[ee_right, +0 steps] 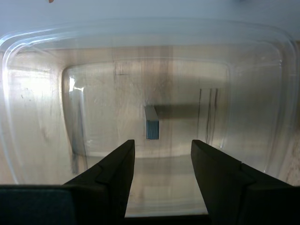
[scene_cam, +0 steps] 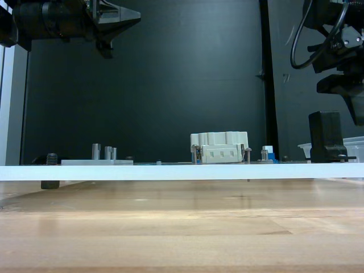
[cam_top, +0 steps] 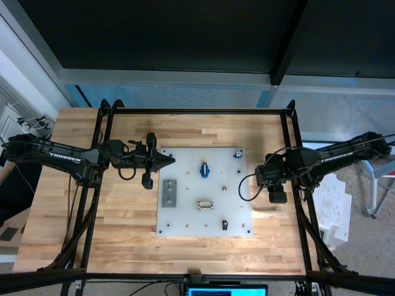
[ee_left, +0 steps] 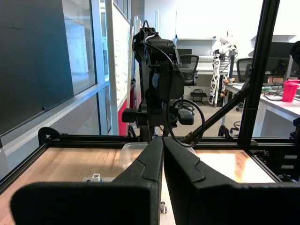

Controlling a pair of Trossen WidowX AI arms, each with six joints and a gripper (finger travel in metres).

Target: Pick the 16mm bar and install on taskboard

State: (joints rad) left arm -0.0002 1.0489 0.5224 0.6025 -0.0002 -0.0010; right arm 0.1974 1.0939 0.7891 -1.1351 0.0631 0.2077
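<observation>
Pale wood table seen from above, with the white square taskboard at the centre of the frame, carrying a blue knob, a grey block and a small metal connector. At centre left, the left gripper hangs over the board's left edge, pointing right; its own camera shows the two fingers pressed together on nothing. At centre right, just off the board's right edge, the right gripper points down over a clear plastic tray. Its camera looks straight into that tray: the fingers are spread apart and empty, and the 16mm bar, a tiny grey peg, sits alone on the tray floor in line with the gap between them and apart from both. Whether the peg stands or lies cannot be told. The step in hand appears to be the pick, with the grasp not yet made and nothing of the install begun. The next move likely calls for a straight descent until the fingers flank the peg, then a gentle, centred squeeze, since so small a part could tip or skid on smooth plastic.
</observation>
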